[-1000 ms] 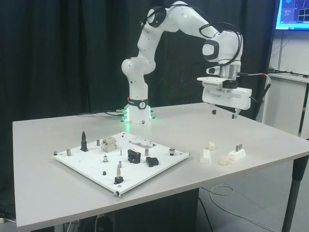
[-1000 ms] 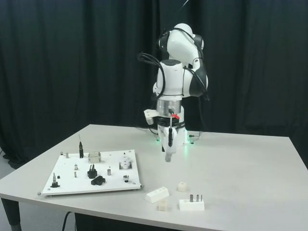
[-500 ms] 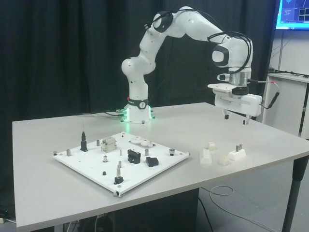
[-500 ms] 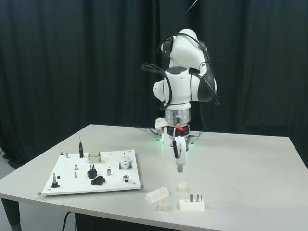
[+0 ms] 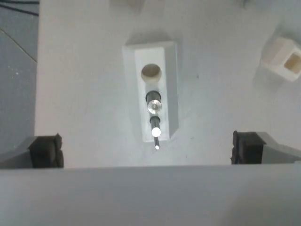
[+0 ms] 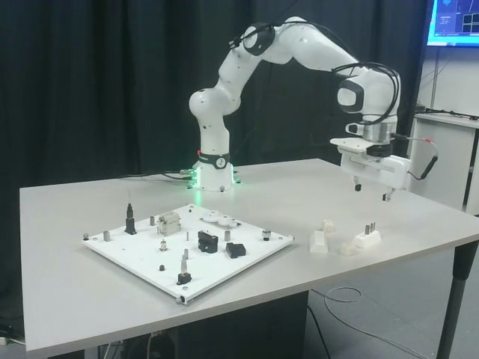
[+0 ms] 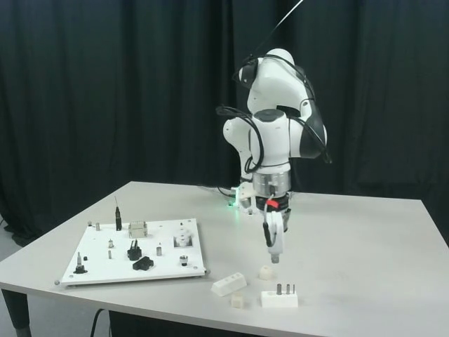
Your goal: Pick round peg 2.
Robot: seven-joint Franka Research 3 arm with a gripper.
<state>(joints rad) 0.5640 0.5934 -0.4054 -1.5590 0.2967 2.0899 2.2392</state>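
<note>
The gripper [image 5: 146, 148] is hanging above the white holder [image 5: 153, 89] — fingers spread wide, gripping nothing. Two pegs [image 5: 154, 104] are standing upright in it.

The two pegs [image 5: 154, 101] look like polished metal with gleaming tops, standing in a matt white plastic block [image 5: 151, 89]. The arm [image 6: 299, 45] has a glossy white plastic shell. The grey table [image 7: 365, 239] is smooth and matt. The fingertips [image 5: 47, 150] look like dull black rubber.
</note>
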